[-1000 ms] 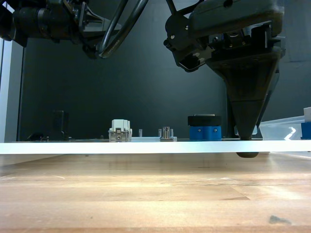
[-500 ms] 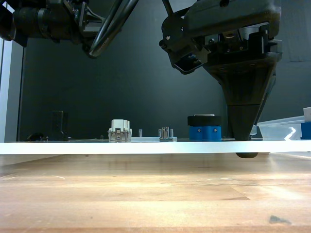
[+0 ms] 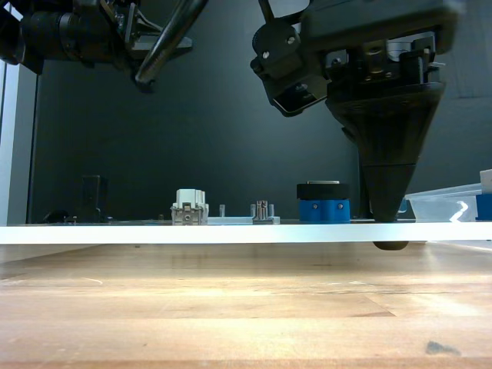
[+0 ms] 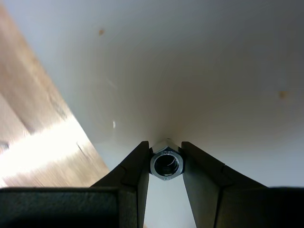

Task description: Unfasten the M12 fastener and place in the container

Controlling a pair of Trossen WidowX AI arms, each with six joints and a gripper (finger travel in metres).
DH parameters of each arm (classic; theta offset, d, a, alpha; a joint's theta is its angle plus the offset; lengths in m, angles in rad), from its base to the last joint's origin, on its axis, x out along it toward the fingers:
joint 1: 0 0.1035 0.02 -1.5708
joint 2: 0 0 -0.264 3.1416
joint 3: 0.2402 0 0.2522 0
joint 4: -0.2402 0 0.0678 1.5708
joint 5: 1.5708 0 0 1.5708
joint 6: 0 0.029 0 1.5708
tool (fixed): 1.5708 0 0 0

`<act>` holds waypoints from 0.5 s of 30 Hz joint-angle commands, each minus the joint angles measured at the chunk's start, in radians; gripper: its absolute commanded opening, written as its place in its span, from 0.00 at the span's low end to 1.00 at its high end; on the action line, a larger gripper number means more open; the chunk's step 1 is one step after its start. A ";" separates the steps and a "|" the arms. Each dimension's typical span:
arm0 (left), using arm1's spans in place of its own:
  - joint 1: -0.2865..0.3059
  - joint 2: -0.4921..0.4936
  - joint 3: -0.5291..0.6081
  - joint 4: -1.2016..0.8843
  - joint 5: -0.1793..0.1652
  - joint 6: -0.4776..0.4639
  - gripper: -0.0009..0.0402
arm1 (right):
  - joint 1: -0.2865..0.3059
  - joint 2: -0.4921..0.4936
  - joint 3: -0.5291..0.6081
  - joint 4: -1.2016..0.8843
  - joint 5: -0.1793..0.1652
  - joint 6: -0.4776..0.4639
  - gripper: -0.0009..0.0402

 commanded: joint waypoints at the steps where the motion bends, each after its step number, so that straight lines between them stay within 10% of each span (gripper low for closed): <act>1: 0.000 0.000 0.000 0.000 0.000 0.000 0.02 | 0.001 -0.003 0.000 -0.005 -0.014 -0.126 0.03; 15: 0.000 0.000 0.000 0.000 0.000 0.000 0.02 | 0.001 -0.016 0.000 -0.020 -0.031 -0.867 0.03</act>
